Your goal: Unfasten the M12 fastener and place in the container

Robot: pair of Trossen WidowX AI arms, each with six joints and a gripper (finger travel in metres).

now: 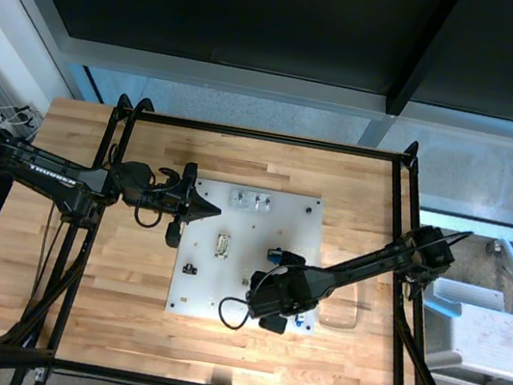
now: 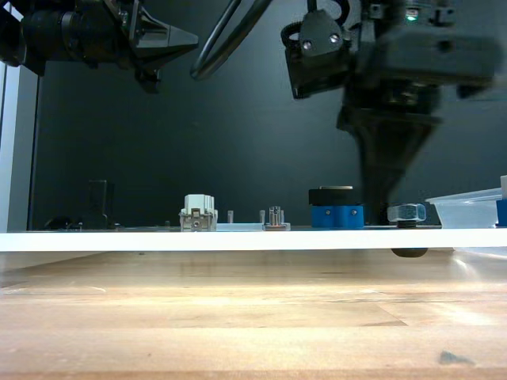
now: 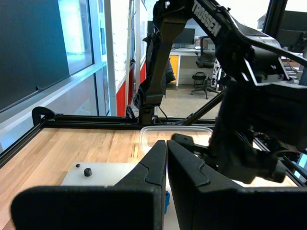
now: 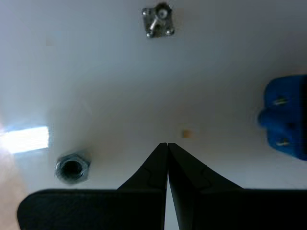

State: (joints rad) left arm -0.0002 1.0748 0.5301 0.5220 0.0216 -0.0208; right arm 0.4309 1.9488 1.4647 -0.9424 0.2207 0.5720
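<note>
The bench [image 2: 238,317] runs bare across the bottom of the low view, with the white board [image 2: 238,240] lying on it as a pale band. At the board's near right edge, in the lower right of that frame, the M12 nut [image 2: 406,212] sits on top of its stud [image 2: 406,225], of which only a sliver of black shows beneath it. It reads as on its stud, not free.

The right tool [image 4: 168,144] hangs nose-down just beside the nut. Its 2 fingers are pressed together with nothing between them, and the right wrist view shows the nut lying off to one side of the tips, apart from them. Just past it, at the right edge of the low view, is the container [image 2: 463,210]; I see no nut in it. A blue block [image 2: 337,216] stands farther back on the board.

Farthest off, over the board's far left side in the high view, the left tool [image 3: 166,143] is held well above the surface, fingers together and holding nothing.

My reading: the unfastening step is in hand, and no grip is on the nut. The next move calls for the right tool to open, shift sideways until the fingers straddle the nut's flats, close firmly, then turn it off the threads before carrying it to the tray.
</note>
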